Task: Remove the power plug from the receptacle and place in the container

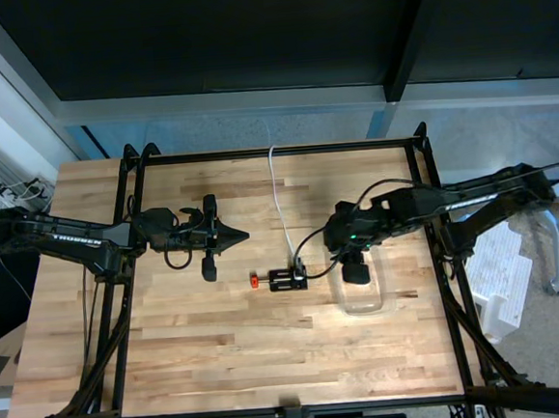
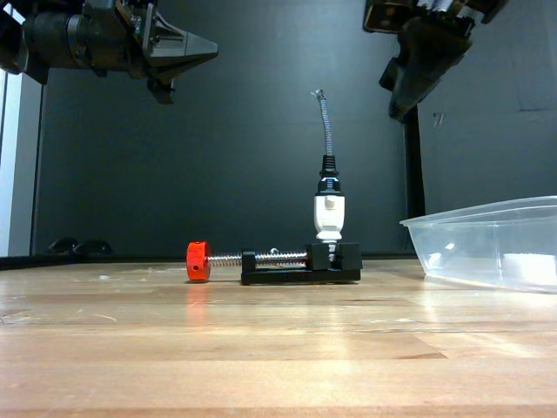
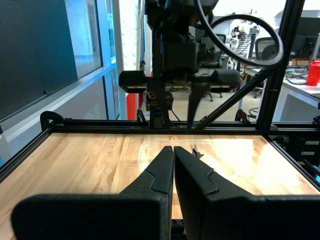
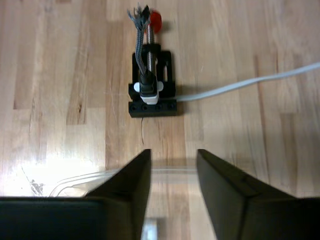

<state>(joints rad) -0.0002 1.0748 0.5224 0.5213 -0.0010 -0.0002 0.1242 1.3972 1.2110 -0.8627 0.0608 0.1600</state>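
Small black power plug [image 2: 327, 183] is in the white socket-block receptacle [image 2: 329, 214], standing upright. It looks fully seated, but the join is small in the low view, so not certain. Short grey-black braided cord [image 2: 326, 122] sticks straight up from the plug, with a frayed end. Receptacle is clamped in the little black vise [image 2: 300, 263]. The vise's red-orange knob [image 2: 197, 261] is on the screw end facing away from the container. Long white cord [image 1: 279, 199] runs from the receptacle toward the far edge of the light wooden table [image 1: 175, 353].

Right gripper [image 4: 173, 155]: fingers parted to a moderate gap, nothing between them. It hangs in the air pointing down over the clear plastic rectangular container [image 1: 367, 307], at its vise-side edge. It is well above the plug and not touching it. Container sits near the vise on the right, apart from it.

Left gripper [image 1: 241, 236]: fingers pressed together, holding nothing. It is held level up off the table, pointing inward, well left of the vise.
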